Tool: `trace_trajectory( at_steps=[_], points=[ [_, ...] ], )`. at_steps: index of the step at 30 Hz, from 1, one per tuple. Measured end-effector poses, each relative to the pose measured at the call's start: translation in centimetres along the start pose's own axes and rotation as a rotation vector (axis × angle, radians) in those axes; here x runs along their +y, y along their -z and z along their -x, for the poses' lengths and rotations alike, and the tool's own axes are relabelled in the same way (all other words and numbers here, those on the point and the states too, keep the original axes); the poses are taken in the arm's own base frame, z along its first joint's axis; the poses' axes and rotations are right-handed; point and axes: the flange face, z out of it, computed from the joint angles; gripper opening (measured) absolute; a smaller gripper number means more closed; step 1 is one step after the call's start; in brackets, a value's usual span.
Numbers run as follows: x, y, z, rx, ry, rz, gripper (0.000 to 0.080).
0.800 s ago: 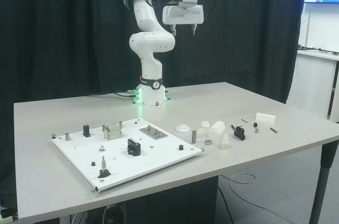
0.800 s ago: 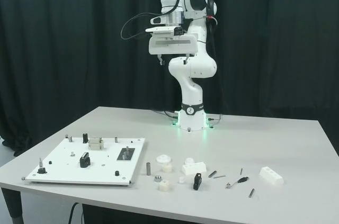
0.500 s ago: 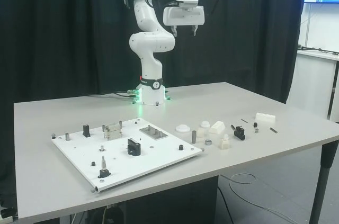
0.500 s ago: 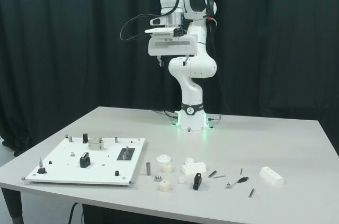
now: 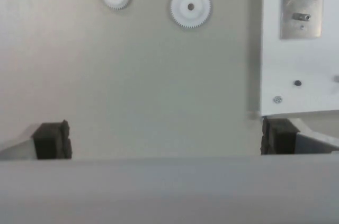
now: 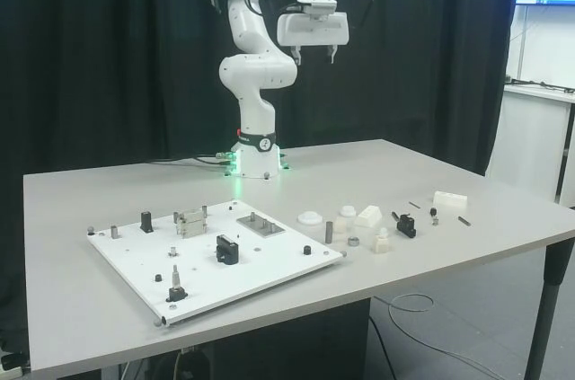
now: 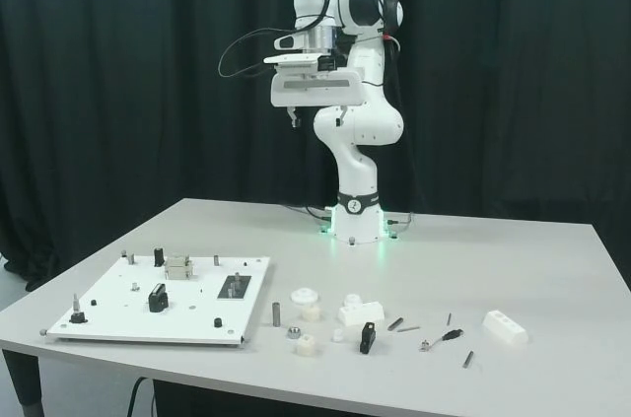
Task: Remove square peg 4.
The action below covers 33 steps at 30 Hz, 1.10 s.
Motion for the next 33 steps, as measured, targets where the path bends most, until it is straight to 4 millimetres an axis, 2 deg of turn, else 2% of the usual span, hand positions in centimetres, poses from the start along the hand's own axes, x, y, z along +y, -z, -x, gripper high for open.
trace_trajectory(
  at_steps=[33],
  points=[
    [-0.2,-0.9,-4.1,0.037,0.006,-0.04,0.08]
  ],
)
